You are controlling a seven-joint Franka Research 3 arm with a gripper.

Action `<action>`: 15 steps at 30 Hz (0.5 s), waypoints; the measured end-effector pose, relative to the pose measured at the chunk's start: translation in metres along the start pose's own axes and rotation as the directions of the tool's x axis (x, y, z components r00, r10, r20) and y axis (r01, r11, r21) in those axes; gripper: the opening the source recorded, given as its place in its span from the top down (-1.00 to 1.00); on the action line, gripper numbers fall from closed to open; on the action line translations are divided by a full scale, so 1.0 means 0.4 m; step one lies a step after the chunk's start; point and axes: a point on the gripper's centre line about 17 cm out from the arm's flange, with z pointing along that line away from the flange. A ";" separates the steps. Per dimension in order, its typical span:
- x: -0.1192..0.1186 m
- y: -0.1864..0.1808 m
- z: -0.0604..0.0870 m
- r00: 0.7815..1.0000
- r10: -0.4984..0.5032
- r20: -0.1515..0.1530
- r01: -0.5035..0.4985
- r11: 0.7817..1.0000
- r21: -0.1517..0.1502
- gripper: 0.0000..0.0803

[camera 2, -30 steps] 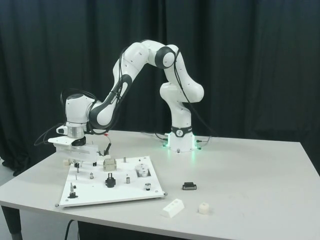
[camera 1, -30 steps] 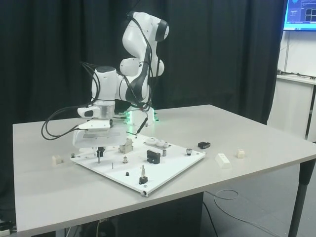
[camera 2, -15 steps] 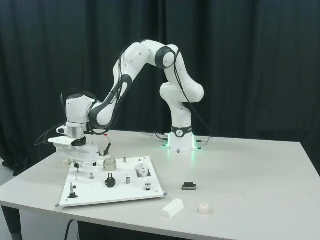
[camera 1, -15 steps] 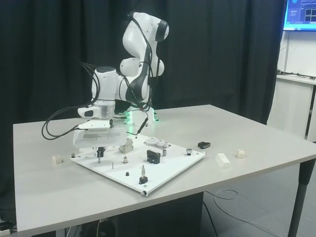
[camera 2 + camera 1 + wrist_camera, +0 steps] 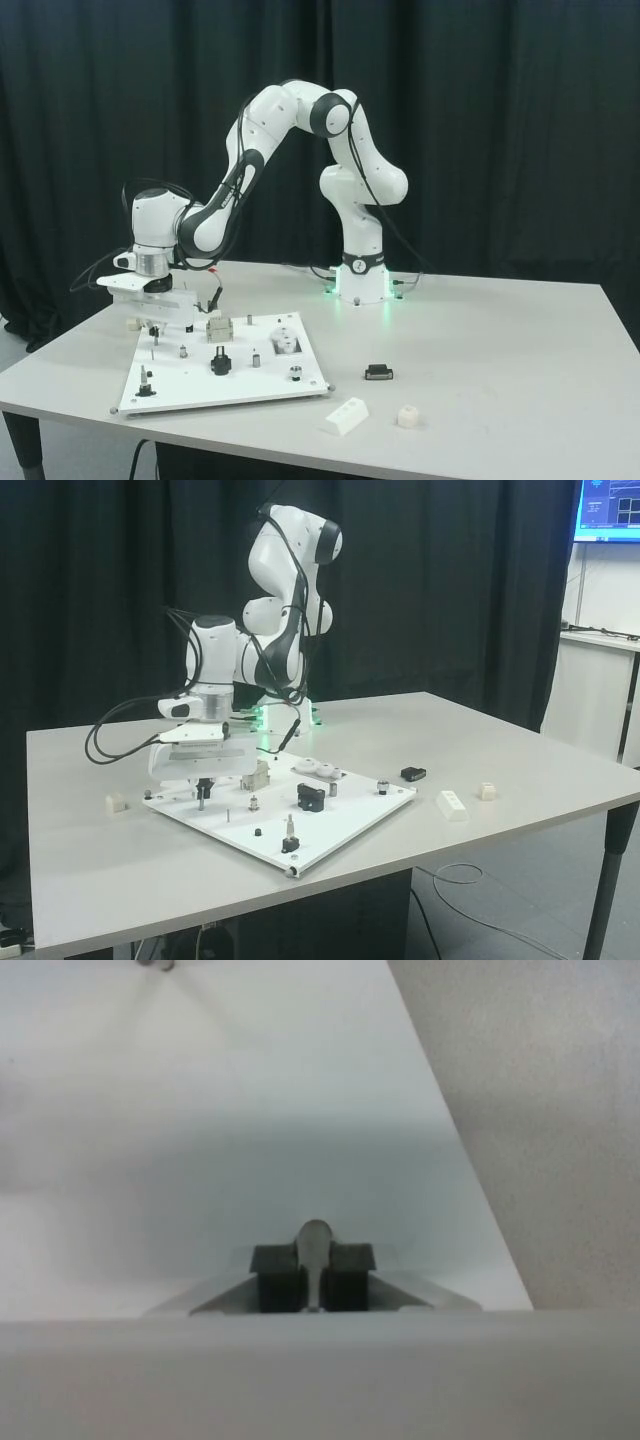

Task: Insert round peg 2.

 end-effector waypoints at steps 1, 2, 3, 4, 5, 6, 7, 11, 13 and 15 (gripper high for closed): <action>0.000 0.000 0.001 1.000 0.000 0.000 0.000 1.000 0.000 0.85; 0.000 0.001 0.001 1.000 0.000 0.000 0.000 1.000 -0.001 0.85; 0.000 0.002 0.002 1.000 0.000 0.000 0.000 1.000 -0.002 0.85; 0.000 0.002 0.002 1.000 0.000 -0.001 0.000 1.000 -0.003 0.85; 0.000 0.003 0.002 1.000 0.000 -0.001 0.000 1.000 -0.003 0.85; 0.000 0.003 0.002 1.000 0.001 -0.001 -0.001 1.000 -0.003 0.85; 0.000 0.003 0.002 1.000 0.001 -0.001 -0.001 1.000 -0.004 0.85; 0.000 0.003 0.002 1.000 0.011 -0.004 -0.011 1.000 -0.002 0.85; 0.001 0.003 0.002 1.000 0.025 -0.008 -0.025 1.000 0.002 0.85; 0.000 0.004 0.002 0.999 0.034 -0.009 -0.034 0.999 0.005 0.85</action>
